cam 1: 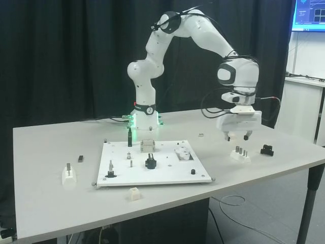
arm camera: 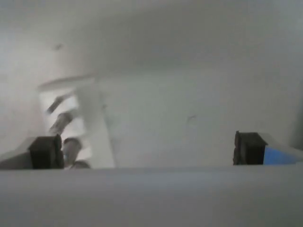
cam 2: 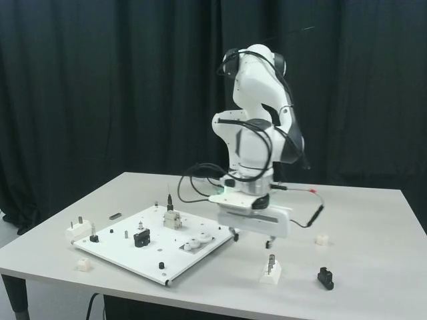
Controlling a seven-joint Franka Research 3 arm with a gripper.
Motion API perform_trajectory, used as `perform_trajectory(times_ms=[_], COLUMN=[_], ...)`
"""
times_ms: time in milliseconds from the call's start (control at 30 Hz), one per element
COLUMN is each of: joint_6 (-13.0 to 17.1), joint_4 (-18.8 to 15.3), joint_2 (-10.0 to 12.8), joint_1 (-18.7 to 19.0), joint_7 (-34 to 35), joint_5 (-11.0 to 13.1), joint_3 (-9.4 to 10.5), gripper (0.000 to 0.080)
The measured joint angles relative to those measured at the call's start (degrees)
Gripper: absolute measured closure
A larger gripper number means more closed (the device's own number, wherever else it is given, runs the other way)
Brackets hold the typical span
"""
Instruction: Pick round peg 4.
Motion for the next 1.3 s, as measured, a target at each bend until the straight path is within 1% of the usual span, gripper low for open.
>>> perform_trajectory(times_ms=[133,300,500,667,933,1300], joint_6=[-0.11,0.16,1.58,3.13,3.81,5.43], joint_4=[-0.07,-0.15,-0.68,-1.43,-2.02,-3.36], joint_2=[0.49,1.55,2.79,3.33,3.73,3.73], joint_1=[1.42,2.18,2.60,2.67,2.66,2.43], joint_7=[-1.09,-2.55,-3.53,-3.53,-3.53,-3.53], joint_5=[-1.20,-2.07,-3.21,-4.38,-5.35,-5.43], joint_3=[0.49,1.72,3.12,3.97,4.53,4.55], gripper=[0.0003,0.0003,0.0003,0.0003,0.0003,0.0003])
